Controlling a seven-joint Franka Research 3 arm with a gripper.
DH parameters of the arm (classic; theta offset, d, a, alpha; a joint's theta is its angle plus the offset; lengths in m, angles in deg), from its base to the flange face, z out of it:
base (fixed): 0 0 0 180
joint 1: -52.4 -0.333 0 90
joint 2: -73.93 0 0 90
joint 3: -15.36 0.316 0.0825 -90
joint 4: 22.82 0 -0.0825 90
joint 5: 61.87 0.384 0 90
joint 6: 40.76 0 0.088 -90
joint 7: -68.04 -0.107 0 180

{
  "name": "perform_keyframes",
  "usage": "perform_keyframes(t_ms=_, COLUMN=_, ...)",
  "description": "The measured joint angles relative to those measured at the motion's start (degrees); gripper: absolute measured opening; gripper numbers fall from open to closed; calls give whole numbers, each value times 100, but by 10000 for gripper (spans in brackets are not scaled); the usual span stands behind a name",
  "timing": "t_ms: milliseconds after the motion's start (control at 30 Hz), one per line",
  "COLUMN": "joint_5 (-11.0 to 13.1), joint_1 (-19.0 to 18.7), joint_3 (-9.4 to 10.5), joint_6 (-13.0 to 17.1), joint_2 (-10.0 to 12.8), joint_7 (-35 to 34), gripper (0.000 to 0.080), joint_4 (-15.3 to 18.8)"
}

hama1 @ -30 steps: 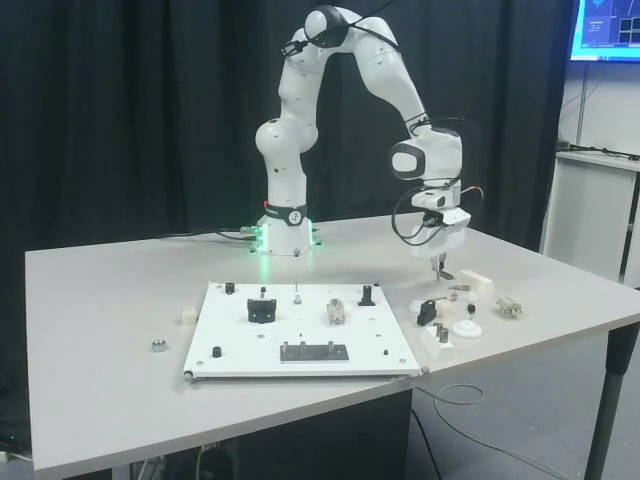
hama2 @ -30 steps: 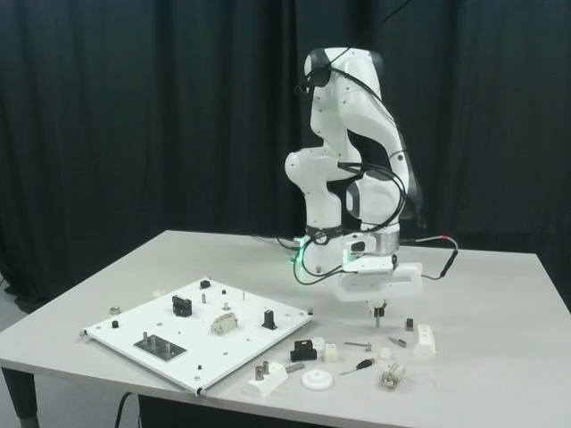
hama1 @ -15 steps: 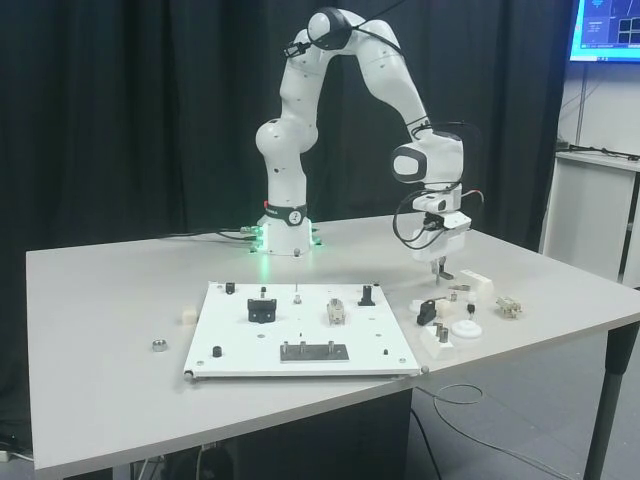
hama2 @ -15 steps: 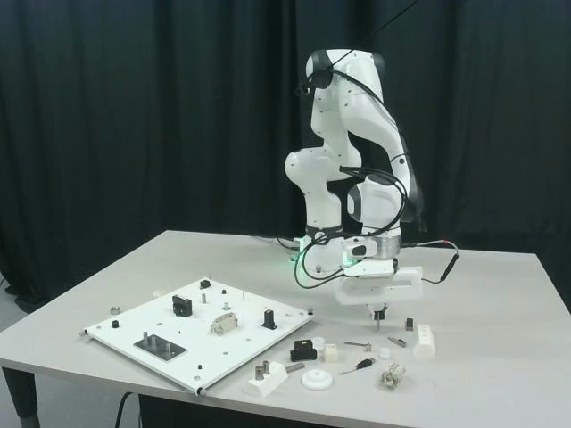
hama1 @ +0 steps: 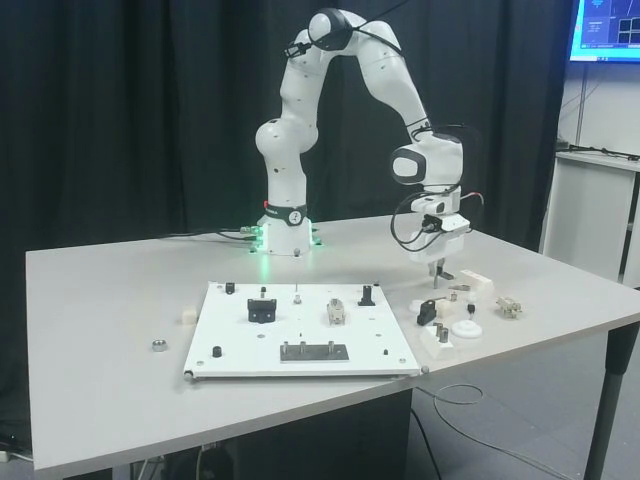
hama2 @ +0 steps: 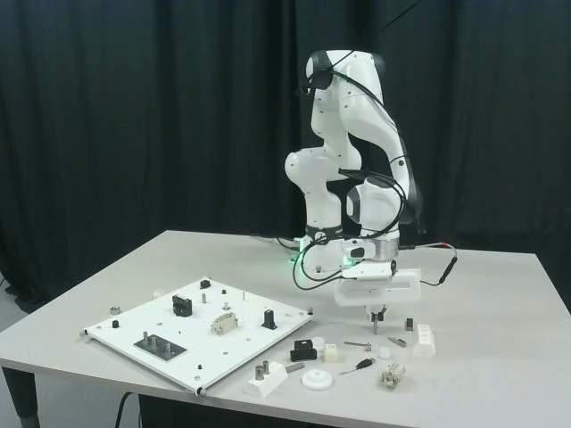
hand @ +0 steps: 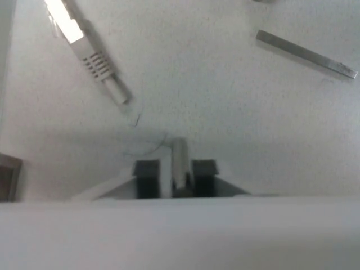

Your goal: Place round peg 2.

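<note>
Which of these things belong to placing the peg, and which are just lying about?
In the job:
- peg, clamped in the gripper
- white board, where it probably goes

Lying about:
- flat bar
- ribbed rod
- white disc
- white block
- ring on the table beside the board

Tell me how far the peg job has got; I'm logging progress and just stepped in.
Done: the gripper is shut on a slim round peg, as the wrist view shows. In hand: the arm holds it above the grey table, beside the loose parts and away from the white board. Left: carrying it to the board and seating it; no peg is at the board yet.
</note>
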Motion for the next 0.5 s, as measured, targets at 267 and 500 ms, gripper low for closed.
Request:
perform_keyframes(t_ms=267, joint_5=0, joint_1=0, joint_3=10, joint_6=-1, joint_2=0, joint_7=-55, gripper=231, joint_4=-4)
perform_keyframes(t_ms=500, joint_5=0, joint_1=1, joint_3=35, joint_6=-40, joint_2=-3, joint_7=-146, gripper=544, joint_4=-34)
